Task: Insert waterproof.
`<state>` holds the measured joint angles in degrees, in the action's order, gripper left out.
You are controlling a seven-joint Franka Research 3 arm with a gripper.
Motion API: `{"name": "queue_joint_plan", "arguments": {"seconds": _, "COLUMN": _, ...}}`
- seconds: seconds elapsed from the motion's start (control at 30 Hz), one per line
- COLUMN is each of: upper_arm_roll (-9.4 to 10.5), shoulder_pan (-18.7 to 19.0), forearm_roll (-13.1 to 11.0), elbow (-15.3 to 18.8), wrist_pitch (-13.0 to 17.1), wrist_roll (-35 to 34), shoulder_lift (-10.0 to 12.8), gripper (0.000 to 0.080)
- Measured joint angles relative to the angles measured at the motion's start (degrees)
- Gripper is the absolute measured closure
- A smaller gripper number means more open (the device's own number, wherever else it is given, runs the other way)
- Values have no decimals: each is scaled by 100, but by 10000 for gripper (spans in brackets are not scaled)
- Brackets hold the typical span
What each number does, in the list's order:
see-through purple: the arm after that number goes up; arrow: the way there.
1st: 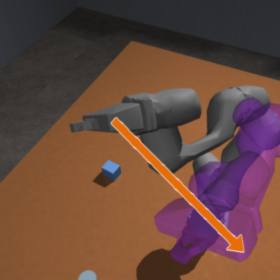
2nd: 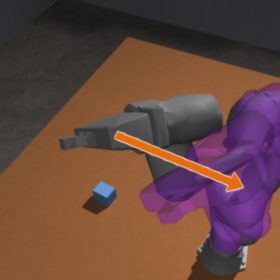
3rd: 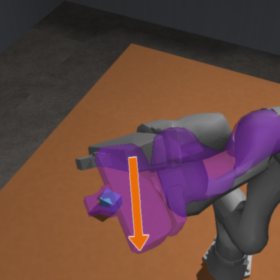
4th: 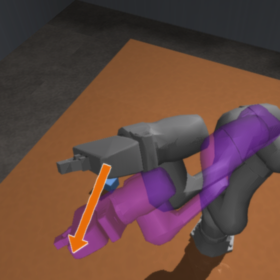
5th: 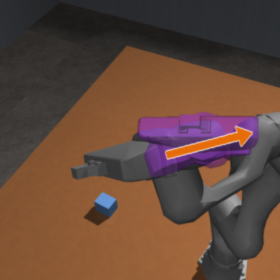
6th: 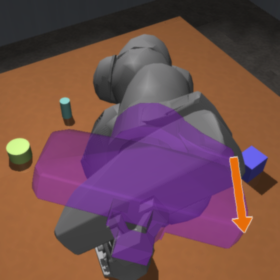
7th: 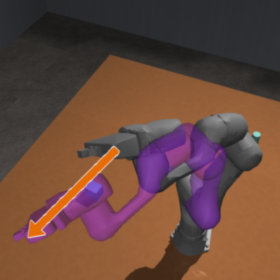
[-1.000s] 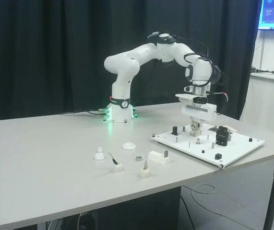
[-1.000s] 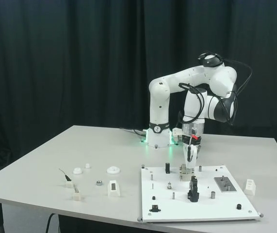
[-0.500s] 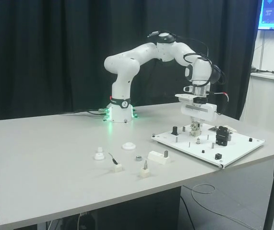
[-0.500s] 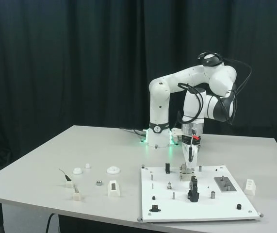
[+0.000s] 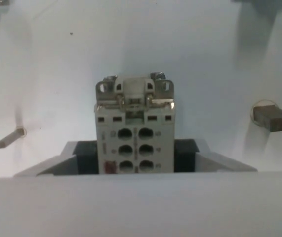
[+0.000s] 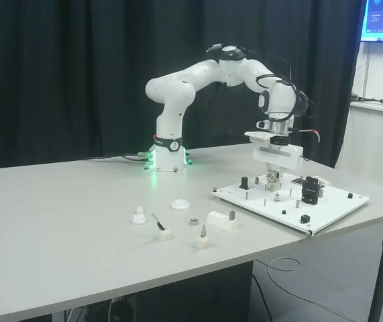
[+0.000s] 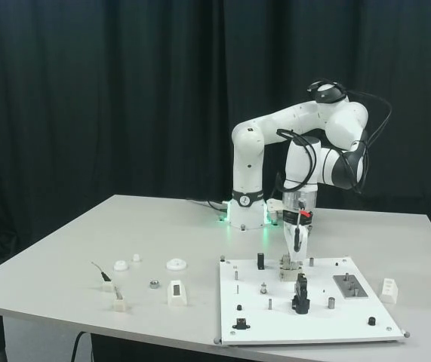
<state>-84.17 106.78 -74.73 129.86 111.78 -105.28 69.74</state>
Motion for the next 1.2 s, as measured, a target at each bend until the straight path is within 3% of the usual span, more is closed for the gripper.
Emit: {"name": "queue_joint_plan", "arguments": {"seconds": 1.2, "upper_arm_roll": 43, "shoulder_pan": -35, "forearm_roll": -60, "elbow": 11, "wrist_pitch": 14, "wrist_roll": 431, "shoulder_lift": -28, "gripper": 491}}
